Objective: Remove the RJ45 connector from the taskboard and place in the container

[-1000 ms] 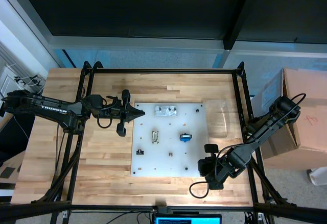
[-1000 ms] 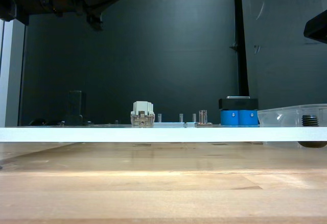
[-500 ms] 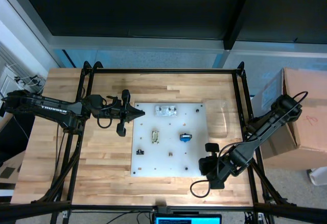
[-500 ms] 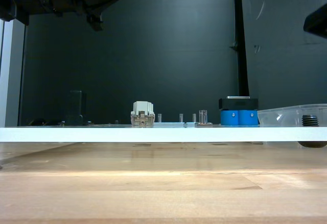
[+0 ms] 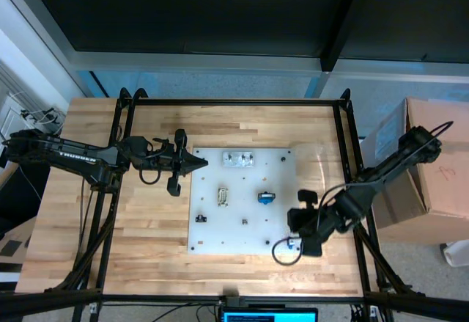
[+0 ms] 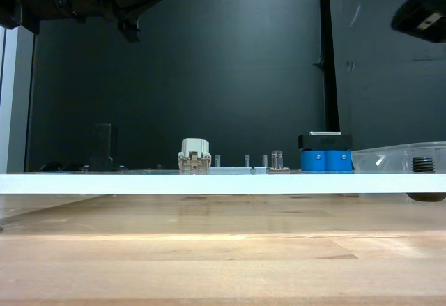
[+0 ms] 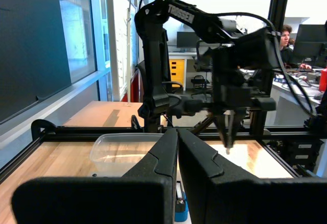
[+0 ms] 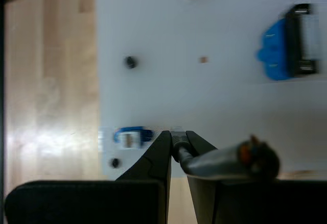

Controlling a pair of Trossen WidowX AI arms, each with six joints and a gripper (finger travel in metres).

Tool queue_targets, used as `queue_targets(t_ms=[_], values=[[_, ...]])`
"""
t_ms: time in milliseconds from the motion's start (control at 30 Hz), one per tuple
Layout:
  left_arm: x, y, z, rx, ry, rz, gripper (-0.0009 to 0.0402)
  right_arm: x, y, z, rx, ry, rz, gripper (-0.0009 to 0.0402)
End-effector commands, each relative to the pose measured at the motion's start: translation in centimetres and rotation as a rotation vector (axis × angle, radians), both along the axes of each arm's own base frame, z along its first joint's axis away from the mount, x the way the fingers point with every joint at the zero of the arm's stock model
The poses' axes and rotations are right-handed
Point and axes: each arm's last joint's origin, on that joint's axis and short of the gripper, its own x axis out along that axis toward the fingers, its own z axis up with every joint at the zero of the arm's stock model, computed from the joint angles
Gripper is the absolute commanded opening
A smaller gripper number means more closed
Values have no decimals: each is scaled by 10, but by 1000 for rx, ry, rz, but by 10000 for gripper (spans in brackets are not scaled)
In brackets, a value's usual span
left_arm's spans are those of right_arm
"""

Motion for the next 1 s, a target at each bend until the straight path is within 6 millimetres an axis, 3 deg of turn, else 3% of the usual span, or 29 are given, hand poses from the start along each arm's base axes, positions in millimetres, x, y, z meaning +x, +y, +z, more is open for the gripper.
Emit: queue_targets(t_ms=[33, 300, 700, 833, 1000], values=[[0, 0, 0, 0, -1, 0, 0, -4, -16, 6, -14, 3, -19, 0], [0, 0, 0, 0, -1, 0, 0, -16, -58, 16, -38, 21, -117, 0], [0, 0, 0, 0, -1, 0, 0, -52, -123, -11, -70, 101, -331, 6], [0, 0, 0, 0, -1, 0, 0, -67, -137, -18, -93, 181, -387, 39], [0, 0, 0, 0, -1, 0, 0, -71, -144, -23, -76, 222, -400, 120]])
